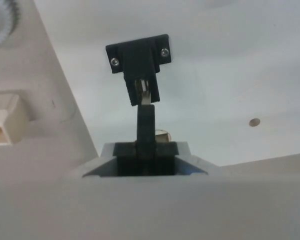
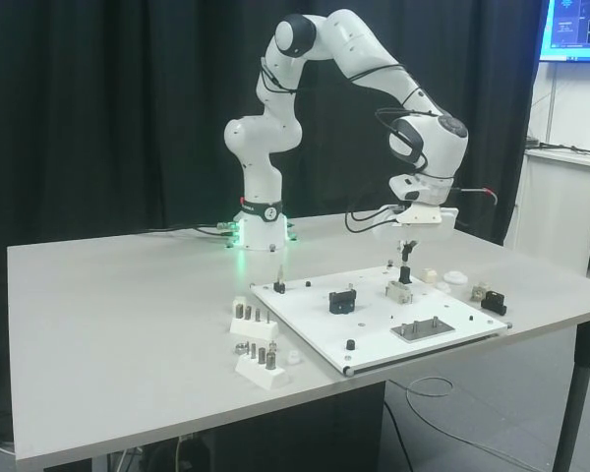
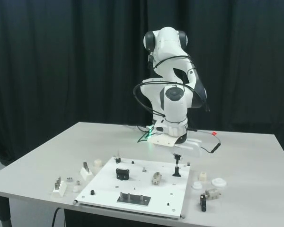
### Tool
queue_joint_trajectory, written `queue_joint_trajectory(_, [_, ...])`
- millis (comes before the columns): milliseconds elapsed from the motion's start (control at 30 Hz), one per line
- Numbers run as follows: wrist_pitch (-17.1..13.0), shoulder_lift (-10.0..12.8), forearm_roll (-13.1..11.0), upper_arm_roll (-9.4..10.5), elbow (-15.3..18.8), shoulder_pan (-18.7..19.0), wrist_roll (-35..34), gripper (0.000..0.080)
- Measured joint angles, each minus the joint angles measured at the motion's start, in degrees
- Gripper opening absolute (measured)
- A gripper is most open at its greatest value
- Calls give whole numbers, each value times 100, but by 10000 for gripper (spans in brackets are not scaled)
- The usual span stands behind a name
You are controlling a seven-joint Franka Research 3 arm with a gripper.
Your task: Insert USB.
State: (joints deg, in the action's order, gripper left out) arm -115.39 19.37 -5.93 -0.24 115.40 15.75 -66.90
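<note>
In the wrist view my gripper (image 1: 146,152) is shut on a black USB plug (image 1: 145,120), whose metal tip (image 1: 144,92) reaches the opening of a black socket block (image 1: 138,52) fixed with two screws. In the first room view the gripper (image 2: 405,242) hangs just above that socket (image 2: 405,271) on the white board (image 2: 305,313), near its far right part. In the second room view the gripper (image 3: 178,155) stands over the socket (image 3: 177,172) near the board's (image 3: 109,191) far right corner. How deep the tip sits in the socket is hidden.
The board also carries a black block (image 2: 341,301), a small grey block (image 2: 400,290) and a grey plate with pegs (image 2: 430,328). White peg holders (image 2: 251,320) stand left of the board. A white gear (image 2: 459,278) and a black part (image 2: 492,298) lie to its right.
</note>
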Motion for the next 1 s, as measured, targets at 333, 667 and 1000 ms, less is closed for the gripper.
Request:
queue_joint_trajectory(333, [-6, -8, 0, 0, 0, 0, 0, 70])
queue_joint_trajectory(667, [-85, -8, 0, -8, 0, -1, -70, 70])
queue_joint_trajectory(1000, [-121, -6, 5, -23, 1, -1, -80, 70])
